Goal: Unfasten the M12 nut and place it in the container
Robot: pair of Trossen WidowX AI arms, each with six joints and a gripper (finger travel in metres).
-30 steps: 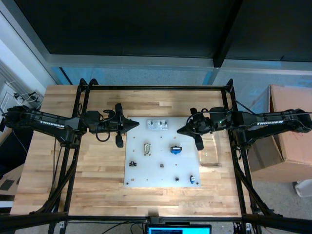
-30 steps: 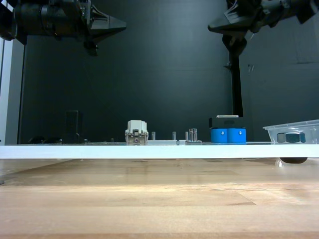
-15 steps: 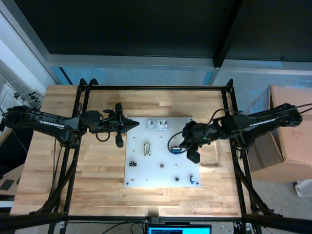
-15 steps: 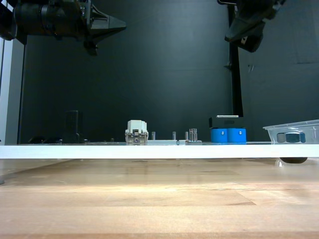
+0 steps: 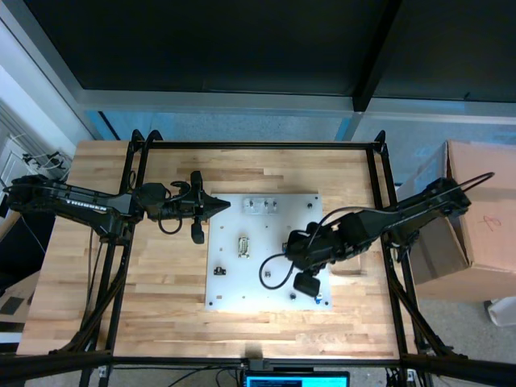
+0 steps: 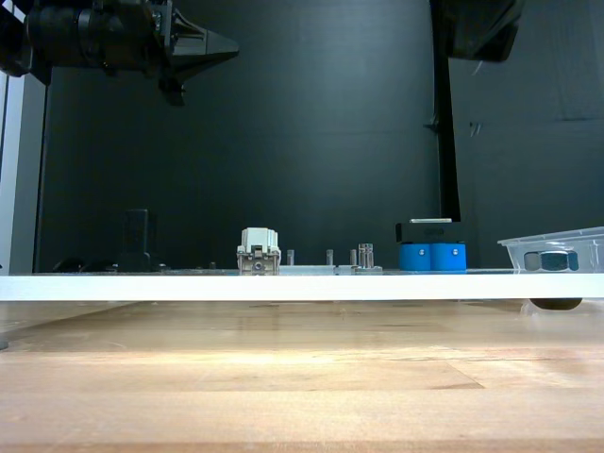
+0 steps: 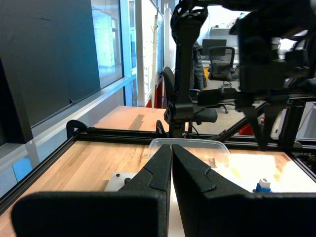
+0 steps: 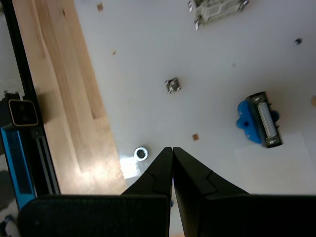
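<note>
The small silver M12 nut [image 5: 320, 298] [image 6: 550, 260] sits on its stud at the white board's [image 5: 230, 286] near right edge, outside the clear container [image 5: 348, 264] [image 6: 570, 243]. My right gripper [image 5: 298, 255] [image 6: 477, 42] [image 8: 172, 149] hangs high over the board's right half. It points down, just left of and beyond the nut, fingers shut and holding nothing. The right wrist view does not show the nut. My left gripper [image 5: 219, 206] [image 6: 231, 44] [image 7: 171, 148] hovers shut and empty over the board's far left edge, pointing right.
On the board stand a grey connector [image 5: 242, 247] [image 8: 219, 7], a blue connector [image 8: 256, 123] [image 6: 431, 255] and a small silver post [image 6: 366, 253] [image 8: 140, 153]. A black frame [image 5: 379, 161] rings the table. A cardboard box [image 5: 480, 218] stands off to the right.
The right arm has swung from the board's far right edge inward and toward the near edge, tipping its gripper downward. The left arm and the nut have not moved.
</note>
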